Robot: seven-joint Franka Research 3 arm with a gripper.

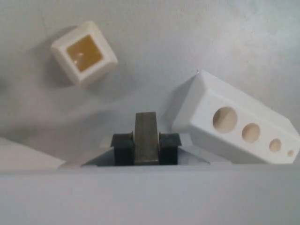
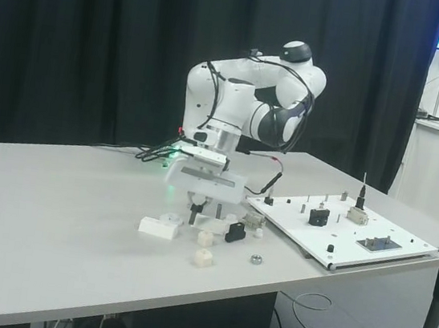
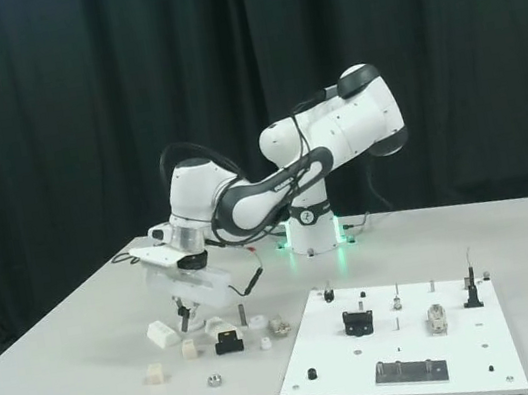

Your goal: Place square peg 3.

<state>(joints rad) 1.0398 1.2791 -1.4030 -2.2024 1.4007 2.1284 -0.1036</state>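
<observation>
gripper (image 1: pixel 146 145) closed on a dark square peg (image 1: pixel 146 136), the black fingers (image 1: pixel 122 147) pressing it from both sides, peg sticking out past the fingertips. peg held in the air above the grey table (image 2: pixel 62 192), not touching anything below. in the wrist view a small white cube with a square hole (image 1: pixel 84 52) lies on the table, well apart from the peg. nearer the peg, a long white block with four round holes of decreasing size (image 1: pixel 239 123) lies tilted on the table.

first room view: white arm (image 2: pixel 253 96) bent low over the table's middle, gripper over a cluster of small parts; long white block (image 2: pixel 161 226) and the white cube (image 2: pixel 204 257) both on the table below it, a black part (image 2: pixel 235 232) and a small metal nut (image 2: pixel 256 259) close by. white assembly board (image 2: pixel 341 224) sits beside the cluster, well apart from the gripper, with small fixtures on it.

second room view: same pose, gripper (image 3: pixel 184 312) low over the parts, green light at arm base (image 3: pixel 314 240).
</observation>
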